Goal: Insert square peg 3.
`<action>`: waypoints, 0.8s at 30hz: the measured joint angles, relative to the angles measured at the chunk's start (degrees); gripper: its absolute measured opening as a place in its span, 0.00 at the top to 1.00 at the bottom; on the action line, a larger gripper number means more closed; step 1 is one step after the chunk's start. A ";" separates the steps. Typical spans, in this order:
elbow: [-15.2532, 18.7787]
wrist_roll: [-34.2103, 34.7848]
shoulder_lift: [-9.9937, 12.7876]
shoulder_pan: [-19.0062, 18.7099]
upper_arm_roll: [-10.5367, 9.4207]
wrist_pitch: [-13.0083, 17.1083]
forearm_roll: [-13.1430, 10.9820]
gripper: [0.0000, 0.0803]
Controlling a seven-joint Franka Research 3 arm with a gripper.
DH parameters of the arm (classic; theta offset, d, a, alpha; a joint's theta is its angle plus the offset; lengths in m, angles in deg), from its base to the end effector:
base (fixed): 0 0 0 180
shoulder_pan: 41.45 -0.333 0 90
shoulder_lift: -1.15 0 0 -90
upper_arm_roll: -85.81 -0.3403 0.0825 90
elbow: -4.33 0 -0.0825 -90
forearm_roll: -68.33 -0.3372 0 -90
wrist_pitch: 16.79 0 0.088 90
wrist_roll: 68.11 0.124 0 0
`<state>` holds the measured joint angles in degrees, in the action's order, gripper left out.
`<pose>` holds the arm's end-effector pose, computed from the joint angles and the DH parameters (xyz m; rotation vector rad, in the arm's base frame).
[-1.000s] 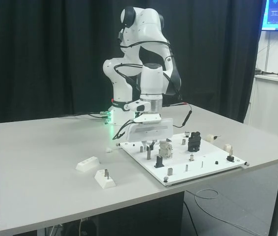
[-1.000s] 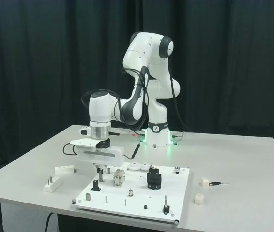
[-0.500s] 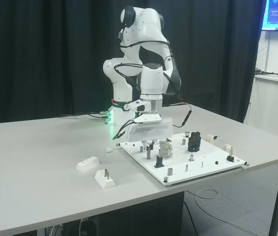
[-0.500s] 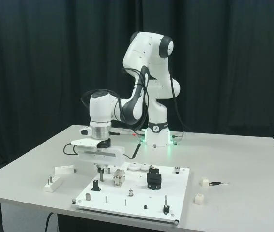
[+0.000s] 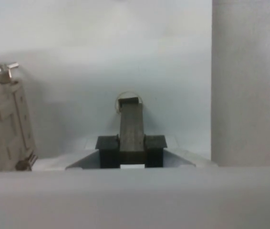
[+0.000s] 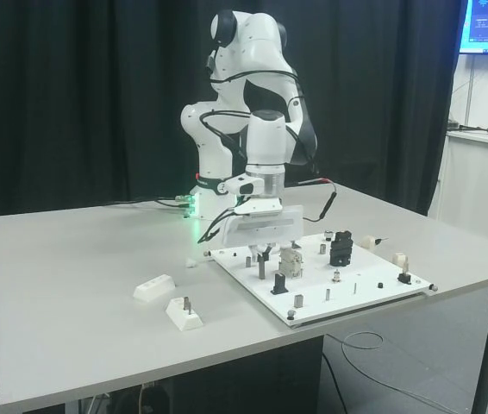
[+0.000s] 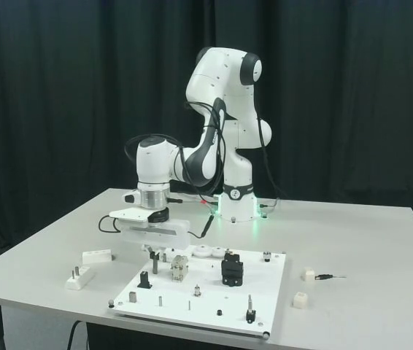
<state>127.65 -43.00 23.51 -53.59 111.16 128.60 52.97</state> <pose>0.5405 -0.1197 0.2796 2.8567 -1.3005 0.0742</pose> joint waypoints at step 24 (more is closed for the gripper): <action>0.69 0.77 0.09 -0.31 -0.07 1.92 -0.01 0.87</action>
<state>128.34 -42.23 23.60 -53.90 111.08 130.53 52.95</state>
